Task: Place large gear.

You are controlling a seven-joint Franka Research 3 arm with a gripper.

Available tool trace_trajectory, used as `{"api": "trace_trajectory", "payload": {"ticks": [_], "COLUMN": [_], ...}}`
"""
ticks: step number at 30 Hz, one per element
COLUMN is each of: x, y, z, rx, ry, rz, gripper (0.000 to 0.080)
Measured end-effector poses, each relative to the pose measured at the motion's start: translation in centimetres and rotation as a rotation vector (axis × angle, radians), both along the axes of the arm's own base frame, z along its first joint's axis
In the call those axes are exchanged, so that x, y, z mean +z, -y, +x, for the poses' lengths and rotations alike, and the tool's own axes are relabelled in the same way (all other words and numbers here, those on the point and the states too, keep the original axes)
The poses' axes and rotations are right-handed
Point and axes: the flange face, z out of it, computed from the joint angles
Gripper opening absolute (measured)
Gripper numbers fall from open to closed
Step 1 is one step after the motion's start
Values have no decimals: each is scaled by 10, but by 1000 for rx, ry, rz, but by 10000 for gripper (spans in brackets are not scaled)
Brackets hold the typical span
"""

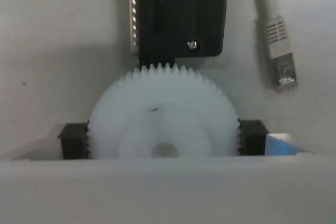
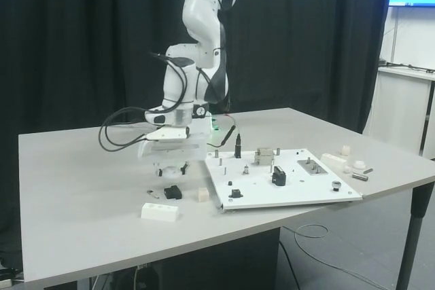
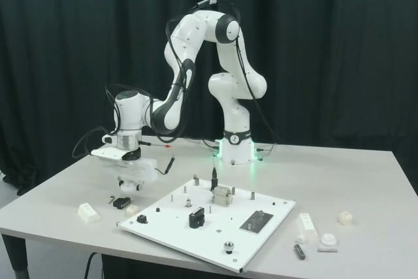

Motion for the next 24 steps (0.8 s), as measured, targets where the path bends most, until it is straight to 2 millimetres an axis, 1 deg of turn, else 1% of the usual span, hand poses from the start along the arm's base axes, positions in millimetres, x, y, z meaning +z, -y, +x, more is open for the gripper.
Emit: {"api": "trace_trajectory", "payload": {"ticks": [4,8,24], "x": [-9,-14,-23], "y": [3,4,2], "z": [-5,-7,-15], "rx": [3,4,0], "ry": [-1,-1,-18], "rz": [21,34,49], "gripper": [596,596,596]}}
